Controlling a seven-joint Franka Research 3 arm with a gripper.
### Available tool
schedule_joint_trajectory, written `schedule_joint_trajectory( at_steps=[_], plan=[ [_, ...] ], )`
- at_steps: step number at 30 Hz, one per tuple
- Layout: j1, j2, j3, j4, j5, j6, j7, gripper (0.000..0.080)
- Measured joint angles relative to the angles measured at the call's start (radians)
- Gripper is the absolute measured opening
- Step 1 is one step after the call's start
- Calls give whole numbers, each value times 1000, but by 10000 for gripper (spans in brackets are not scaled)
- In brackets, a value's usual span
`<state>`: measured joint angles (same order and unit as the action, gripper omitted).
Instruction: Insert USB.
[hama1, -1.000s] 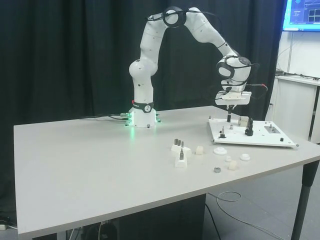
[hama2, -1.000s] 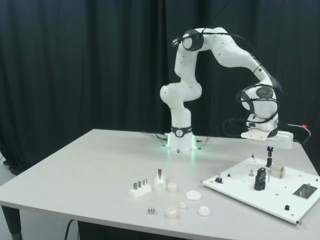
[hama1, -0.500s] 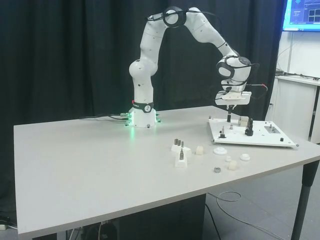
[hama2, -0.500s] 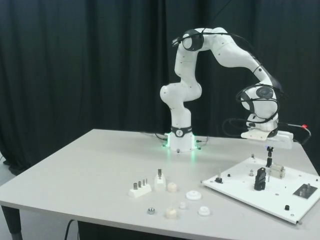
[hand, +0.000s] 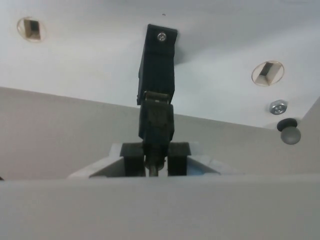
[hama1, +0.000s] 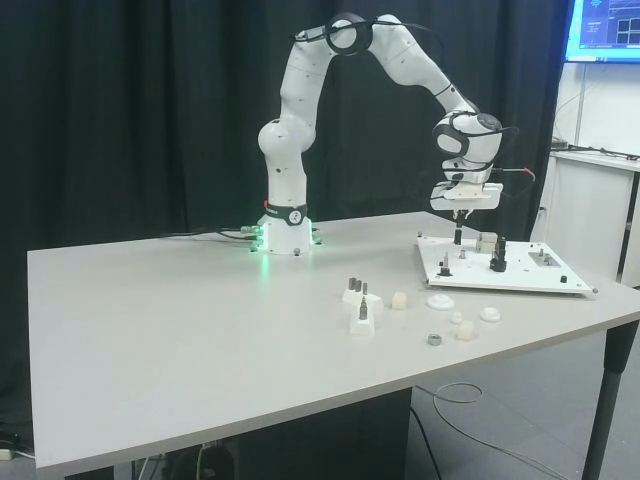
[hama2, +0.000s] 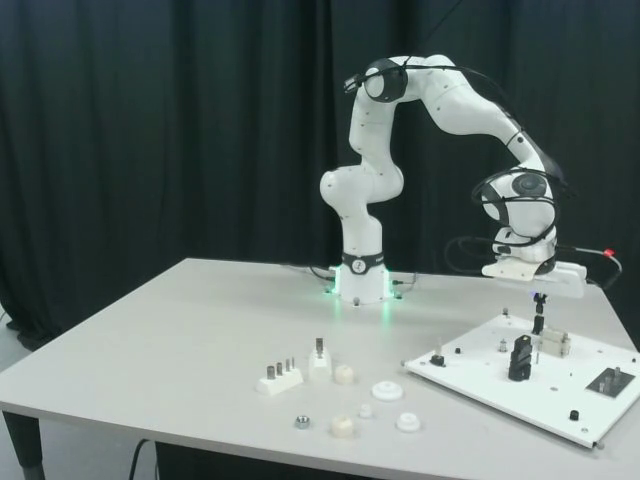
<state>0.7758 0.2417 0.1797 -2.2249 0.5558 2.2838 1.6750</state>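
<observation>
**USB plug poised over socket**

Gripper (hand: 156, 161) is clamped on the black USB plug (hand: 156, 125), held upright above the white board (hama2: 480, 375). The black socket block (hand: 157, 62) lies straight below, plug's long axis in line with it.

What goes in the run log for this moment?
phase: USB insertion | gripper: shut on USB plug | position: above white board, plug tip near black socket block | seated: cannot tell
</observation>
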Motion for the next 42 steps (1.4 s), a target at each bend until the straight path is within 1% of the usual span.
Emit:
schedule_joint_trajectory(
  at_steps=[18,42],
  plan=[
    [0,0,0,0,-13,0,0,91],
    [0,-1,1,0,-18,2,2,91]
  ],
)
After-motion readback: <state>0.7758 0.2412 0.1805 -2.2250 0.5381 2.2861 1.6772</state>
